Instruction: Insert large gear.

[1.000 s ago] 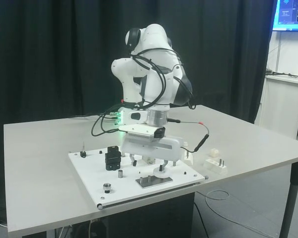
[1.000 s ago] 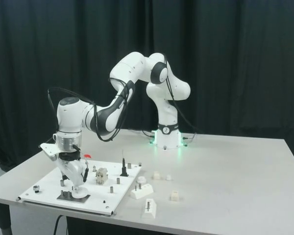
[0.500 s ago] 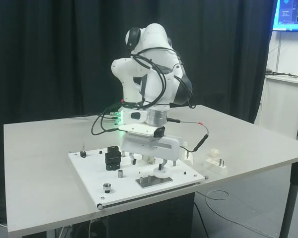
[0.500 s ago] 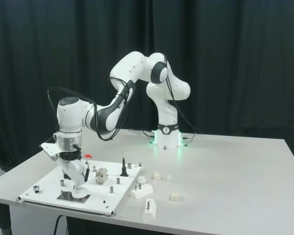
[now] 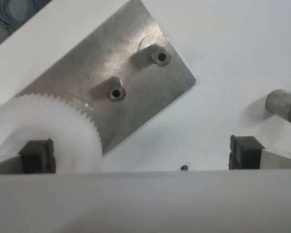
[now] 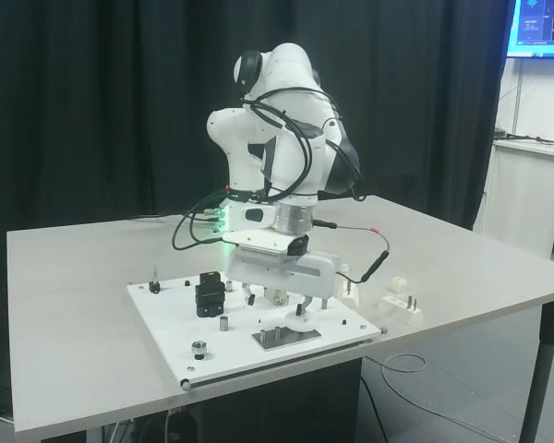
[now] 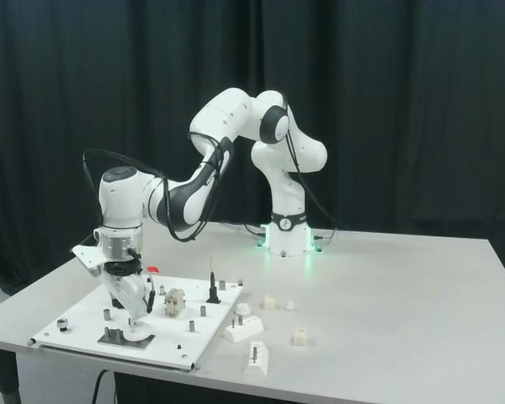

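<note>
My gripper (image 5: 140, 154) is spread wide and holds nothing: the two black pads (image 5: 37, 155) stand far apart with only white board (image 5: 233, 58) between them.

No bins or trays here. The nearest thing to a holder is the grey metal plate (image 5: 111, 58) set in the white board. It carries two short pegs (image 5: 115, 91), both bare in the wrist view. A third peg, if there is one, would be under the gear; I cannot see it.

The large gear (image 5: 43, 126), white and toothed, lies flat over one end of the metal plate. One pad sits over the gear's hub area. The other pad is well off to the side, over bare board. Whether the near pad touches the gear I cannot tell.

Wrist view only: gear teeth, the peg bores, a small dark screw hole in the board, a separate grey cylinder post (image 5: 283, 106) standing off the plate.

The room views give the wider layout. In the first room view the gripper (image 6: 275, 305) hangs low over the plate (image 6: 282, 339), with the gear (image 6: 299, 322) at the plate's end just under one finger. A black block (image 6: 209, 293) stands on the board nearby. Small white fixtures (image 7: 242, 326) sit on the grey table (image 7: 404, 320) beside the board (image 7: 76, 324), visible best in the second room view. There the gear (image 7: 137, 333) shows as a white disc under my wrist.
</note>
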Robot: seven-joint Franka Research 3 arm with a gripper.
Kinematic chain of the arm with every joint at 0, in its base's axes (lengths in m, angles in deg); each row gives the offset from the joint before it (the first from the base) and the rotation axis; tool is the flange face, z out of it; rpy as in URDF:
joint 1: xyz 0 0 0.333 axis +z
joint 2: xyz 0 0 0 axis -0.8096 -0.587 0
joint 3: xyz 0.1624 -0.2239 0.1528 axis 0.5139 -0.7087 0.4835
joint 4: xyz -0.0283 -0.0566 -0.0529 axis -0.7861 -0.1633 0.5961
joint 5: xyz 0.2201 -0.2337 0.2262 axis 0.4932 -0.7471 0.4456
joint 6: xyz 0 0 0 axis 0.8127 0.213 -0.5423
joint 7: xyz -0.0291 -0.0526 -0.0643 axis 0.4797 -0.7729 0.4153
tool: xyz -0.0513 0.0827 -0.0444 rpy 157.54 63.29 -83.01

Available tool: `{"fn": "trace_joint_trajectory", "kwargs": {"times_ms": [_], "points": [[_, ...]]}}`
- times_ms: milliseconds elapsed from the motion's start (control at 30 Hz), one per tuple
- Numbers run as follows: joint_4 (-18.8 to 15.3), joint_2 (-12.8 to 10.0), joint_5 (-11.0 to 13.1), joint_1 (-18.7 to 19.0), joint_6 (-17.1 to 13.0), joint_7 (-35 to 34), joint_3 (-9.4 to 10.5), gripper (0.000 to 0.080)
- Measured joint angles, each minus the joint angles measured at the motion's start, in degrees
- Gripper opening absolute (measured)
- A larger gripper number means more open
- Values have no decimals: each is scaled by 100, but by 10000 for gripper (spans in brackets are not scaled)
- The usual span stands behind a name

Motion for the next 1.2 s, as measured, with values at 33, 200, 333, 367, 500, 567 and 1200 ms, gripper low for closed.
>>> {"fn": "trace_joint_trajectory", "kwargs": {"times_ms": [33,200,333,367,500,567,1200], "points": [[0,0,0,0,0,0,0,800],[0,-1,-3,0,0,0,0,800],[-2,-1,-11,0,0,0,0,800],[-2,-1,-15,0,0,0,0,800],[-4,0,-27,0,3,0,0,800],[-4,2,-32,0,16,0,0,800],[-9,37,-156,87,338,-108,0,800]]}}
